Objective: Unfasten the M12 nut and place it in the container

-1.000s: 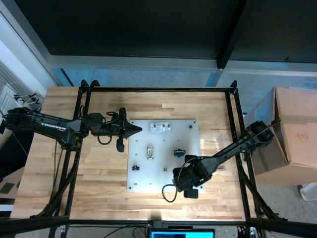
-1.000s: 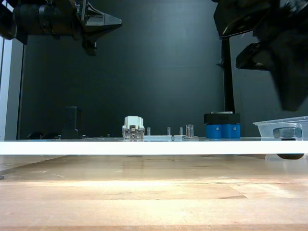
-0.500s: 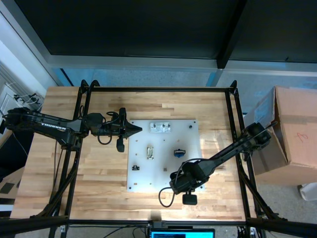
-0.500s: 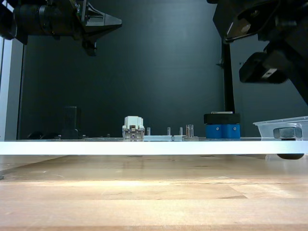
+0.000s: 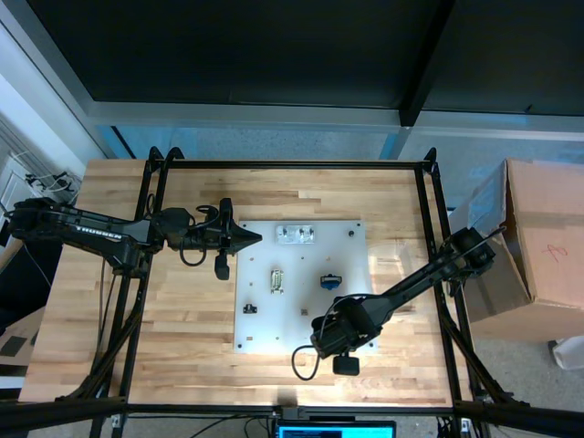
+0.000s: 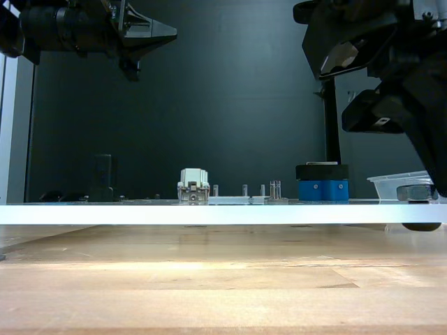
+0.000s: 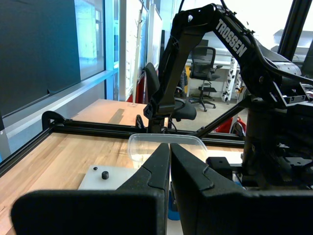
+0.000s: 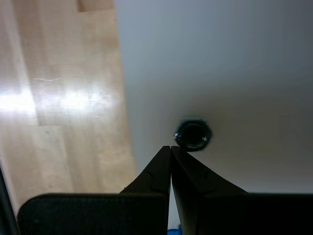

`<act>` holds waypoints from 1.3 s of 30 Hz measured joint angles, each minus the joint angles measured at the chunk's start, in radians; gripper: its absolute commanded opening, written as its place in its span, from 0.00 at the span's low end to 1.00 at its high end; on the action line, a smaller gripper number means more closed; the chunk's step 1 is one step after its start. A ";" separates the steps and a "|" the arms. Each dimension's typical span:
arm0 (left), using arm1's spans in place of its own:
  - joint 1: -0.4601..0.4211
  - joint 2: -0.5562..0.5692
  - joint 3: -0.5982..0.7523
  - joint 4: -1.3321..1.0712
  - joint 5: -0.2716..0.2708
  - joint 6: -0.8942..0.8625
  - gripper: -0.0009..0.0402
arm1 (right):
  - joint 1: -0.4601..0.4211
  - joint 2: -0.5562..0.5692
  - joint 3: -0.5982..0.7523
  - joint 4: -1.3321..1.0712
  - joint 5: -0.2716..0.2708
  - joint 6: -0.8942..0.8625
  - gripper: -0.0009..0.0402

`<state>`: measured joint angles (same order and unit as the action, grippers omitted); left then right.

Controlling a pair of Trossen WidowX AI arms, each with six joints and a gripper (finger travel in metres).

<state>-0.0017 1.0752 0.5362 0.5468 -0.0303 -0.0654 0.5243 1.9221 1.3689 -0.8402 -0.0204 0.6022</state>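
silver nut (image 6: 416, 192) on stud (image 8: 192, 133) under right hand (image 8: 170, 149); left hand (image 5: 256, 238) aloft

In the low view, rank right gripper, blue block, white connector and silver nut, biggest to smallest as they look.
1. right gripper, over the nut, close to the camera, so unsure.
2. blue block.
3. white connector.
4. silver nut, on its stud.
Unranked: left gripper, high at left.
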 measured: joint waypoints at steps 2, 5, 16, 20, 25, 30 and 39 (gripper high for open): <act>0.000 0.000 0.000 0.000 0.000 0.000 0.02 | -0.001 0.000 0.000 -0.004 0.001 0.003 0.02; 0.000 0.000 0.000 0.000 0.000 0.000 0.02 | -0.003 0.000 0.000 -0.005 0.004 0.003 0.02; 0.000 0.000 0.000 0.000 0.000 0.000 0.02 | -0.006 -0.050 0.028 -0.166 0.341 0.065 0.02; 0.000 0.000 0.000 0.000 0.000 0.000 0.02 | -0.001 -0.060 0.028 -0.167 0.231 0.065 0.02; 0.000 0.000 0.000 0.000 0.000 0.000 0.02 | -0.005 -0.064 0.028 -0.124 0.005 0.040 0.02; 0.000 0.000 0.000 0.000 0.000 0.000 0.02 | -0.002 -0.064 0.028 -0.058 -0.072 0.028 0.02; 0.000 0.000 0.000 0.000 0.000 0.000 0.02 | -0.002 -0.004 0.028 -0.006 -0.077 -0.014 0.02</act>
<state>-0.0017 1.0752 0.5362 0.5472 -0.0299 -0.0658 0.5228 1.9182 1.3972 -0.8459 -0.0971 0.5880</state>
